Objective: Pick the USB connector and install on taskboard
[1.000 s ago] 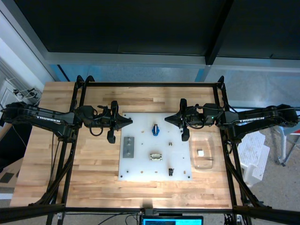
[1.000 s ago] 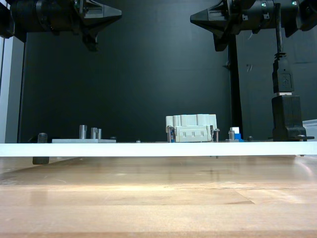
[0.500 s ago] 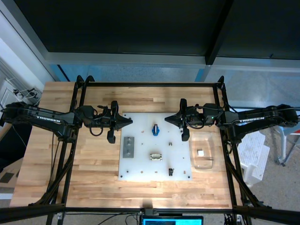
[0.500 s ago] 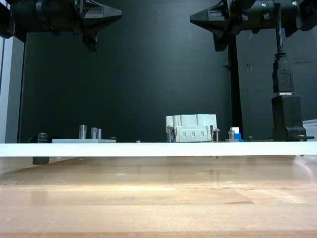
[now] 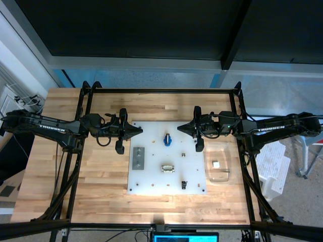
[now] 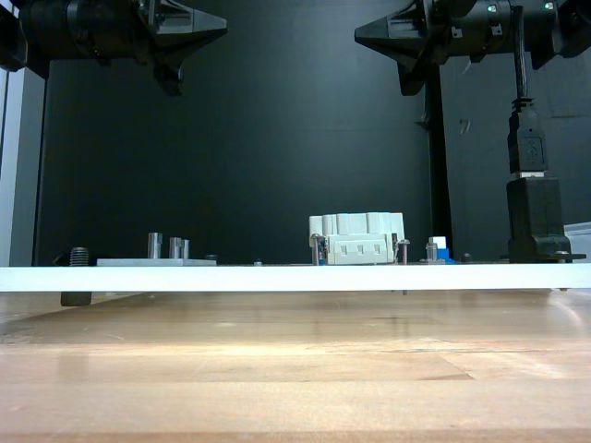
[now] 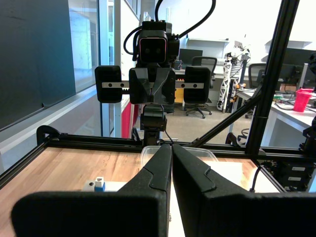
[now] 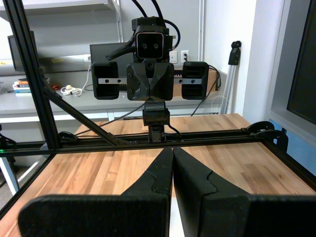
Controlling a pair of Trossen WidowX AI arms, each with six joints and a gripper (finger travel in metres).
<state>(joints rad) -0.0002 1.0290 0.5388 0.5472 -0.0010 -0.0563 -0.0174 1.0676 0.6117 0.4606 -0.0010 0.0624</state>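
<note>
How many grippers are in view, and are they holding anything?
2. Left gripper, shut and empty, high near the taskboard's far left corner; right gripper, shut and empty, high near its far edge.

Table (image 5: 101,196): pale wood planks, inside a black metal frame (image 5: 161,91).
Backdrop: dark panel (image 6: 277,129) behind the table.
Room, one side: glass wall (image 7: 84,44), office chair (image 7: 207,63), desk (image 7: 291,111), bright light.
Room, other side: white wall (image 8: 224,29), shelf (image 8: 64,6).
</note>
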